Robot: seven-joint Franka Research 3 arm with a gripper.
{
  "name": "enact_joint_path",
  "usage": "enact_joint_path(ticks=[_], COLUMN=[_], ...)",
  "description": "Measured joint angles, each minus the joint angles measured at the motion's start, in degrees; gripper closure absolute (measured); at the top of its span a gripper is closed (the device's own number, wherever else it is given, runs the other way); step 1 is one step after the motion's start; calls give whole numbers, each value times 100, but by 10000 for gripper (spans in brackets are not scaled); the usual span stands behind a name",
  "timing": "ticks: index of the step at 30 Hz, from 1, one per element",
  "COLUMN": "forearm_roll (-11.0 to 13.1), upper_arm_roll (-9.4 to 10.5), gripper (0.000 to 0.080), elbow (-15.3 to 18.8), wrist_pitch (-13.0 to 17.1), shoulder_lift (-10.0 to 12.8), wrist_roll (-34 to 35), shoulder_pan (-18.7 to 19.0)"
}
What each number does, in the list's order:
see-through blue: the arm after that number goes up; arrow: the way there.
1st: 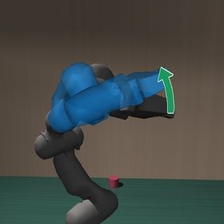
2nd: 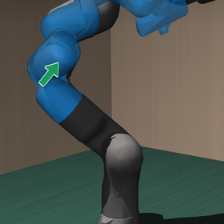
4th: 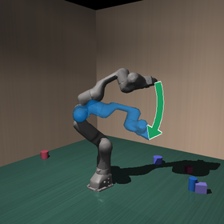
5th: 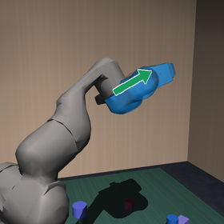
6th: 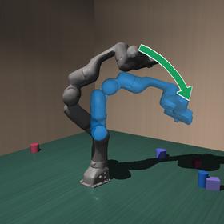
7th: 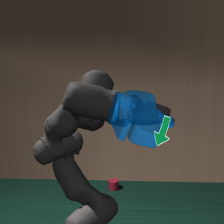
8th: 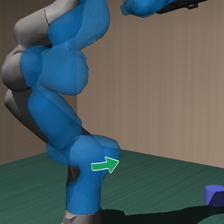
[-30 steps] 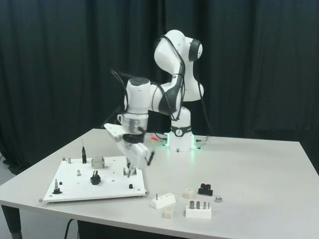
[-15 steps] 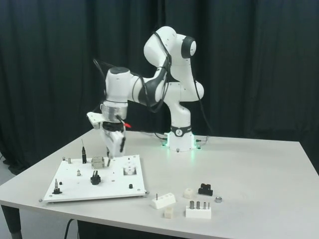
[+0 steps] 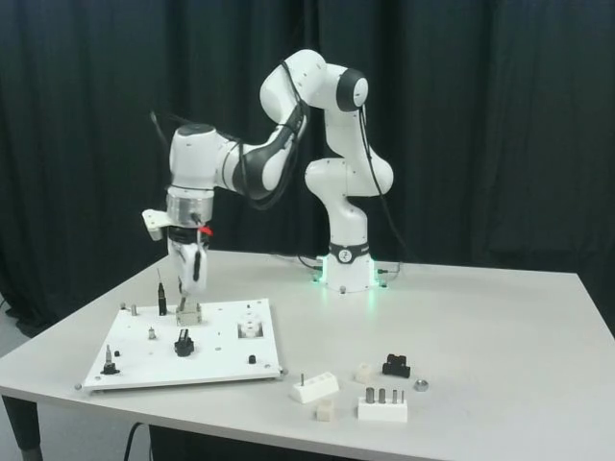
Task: Insert square peg 2.
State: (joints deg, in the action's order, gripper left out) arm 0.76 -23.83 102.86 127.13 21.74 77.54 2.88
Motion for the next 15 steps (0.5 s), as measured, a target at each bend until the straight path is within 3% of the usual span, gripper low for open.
enact_joint_path(ticks=[8, 15], forearm_roll=[415, 574], upper_arm_roll=[-2, -20], gripper=[734, 734], elbow=[0, 0], wrist_pitch=[0, 0], shoulder_lift=[29, 97], wrist_roll=[-398, -767], shoulder_pan=[-314, -559])
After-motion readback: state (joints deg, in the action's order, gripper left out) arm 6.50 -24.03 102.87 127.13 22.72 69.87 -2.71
